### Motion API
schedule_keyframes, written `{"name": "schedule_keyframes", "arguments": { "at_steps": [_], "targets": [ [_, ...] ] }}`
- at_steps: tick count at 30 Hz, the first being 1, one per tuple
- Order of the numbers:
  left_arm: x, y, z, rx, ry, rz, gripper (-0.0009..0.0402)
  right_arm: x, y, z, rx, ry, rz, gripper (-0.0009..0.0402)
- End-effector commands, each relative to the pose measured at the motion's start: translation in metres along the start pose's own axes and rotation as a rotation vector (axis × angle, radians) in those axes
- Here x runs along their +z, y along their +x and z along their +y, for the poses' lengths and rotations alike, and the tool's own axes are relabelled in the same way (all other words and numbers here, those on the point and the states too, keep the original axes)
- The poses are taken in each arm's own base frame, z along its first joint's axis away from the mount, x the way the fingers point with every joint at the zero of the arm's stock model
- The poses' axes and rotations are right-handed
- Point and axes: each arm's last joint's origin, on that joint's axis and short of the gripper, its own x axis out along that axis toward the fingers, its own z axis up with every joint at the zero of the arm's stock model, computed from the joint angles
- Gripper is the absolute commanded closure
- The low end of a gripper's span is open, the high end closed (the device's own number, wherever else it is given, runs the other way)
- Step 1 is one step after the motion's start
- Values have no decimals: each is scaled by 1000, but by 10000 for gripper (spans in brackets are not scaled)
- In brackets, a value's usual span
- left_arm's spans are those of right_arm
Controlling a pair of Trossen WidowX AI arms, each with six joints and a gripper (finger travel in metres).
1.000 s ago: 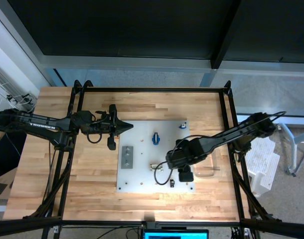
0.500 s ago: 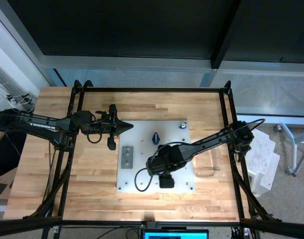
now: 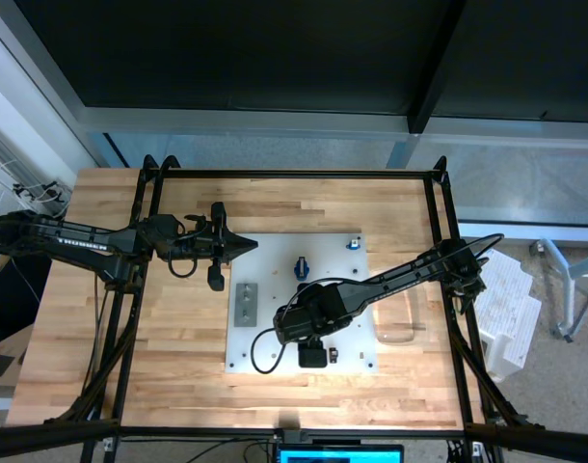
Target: Pick the HAN10E connector and install on the hub
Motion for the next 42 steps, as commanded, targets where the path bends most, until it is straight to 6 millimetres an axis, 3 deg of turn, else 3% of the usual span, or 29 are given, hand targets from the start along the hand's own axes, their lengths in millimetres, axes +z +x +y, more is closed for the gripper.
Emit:
{"name": "schedule_keyframes", "arguments": {
  "at_steps": [1, 42],
  "targets": [
    [0, 0, 0, 0, 0, 0, 392, 0, 0, 0, -1, 0, 2, 138],
    [0, 0, 0, 0, 0, 0, 392, -3, 3, -5, -44, 12, 36, 138]
  ]
}}
